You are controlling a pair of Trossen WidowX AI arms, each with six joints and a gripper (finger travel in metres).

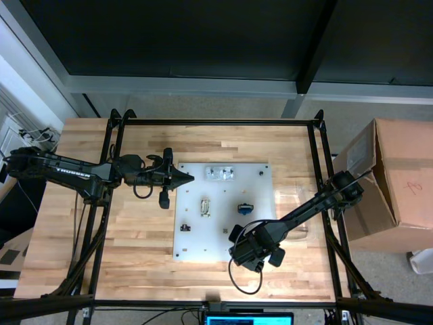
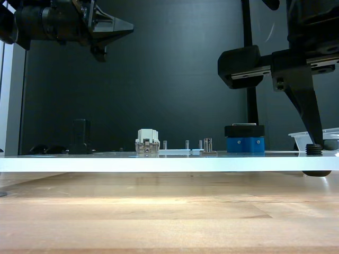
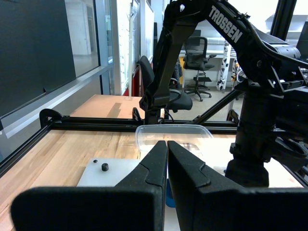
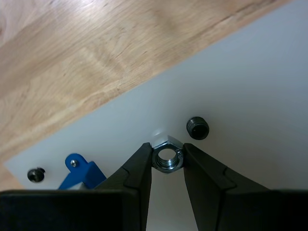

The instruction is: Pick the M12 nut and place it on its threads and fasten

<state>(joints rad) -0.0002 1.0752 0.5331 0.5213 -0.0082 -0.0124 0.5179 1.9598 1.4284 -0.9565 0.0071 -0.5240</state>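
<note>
the right gripper (image 4: 166, 161) is low over the near right of the board (image 4: 250, 91), fingers closed on the nut (image 4: 167, 159), which is held flat. the bare stud (image 4: 198, 128) stands just beside the nut, not under it. the left gripper (image 3: 167, 147), fingers together and empty, hangs high at the board's left edge.

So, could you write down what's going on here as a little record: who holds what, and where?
Part: small silver hex nut, gripped by the right end effector, clear of its stud.
Stud: short black ribbed stud, bare, standing on the flat white board just beside the nut.
Right end effector: low over the board's near right edge, shut on the nut.
Left end effector: raised above the board's left edge, towards the far side, shut and holding nothing.
</note>
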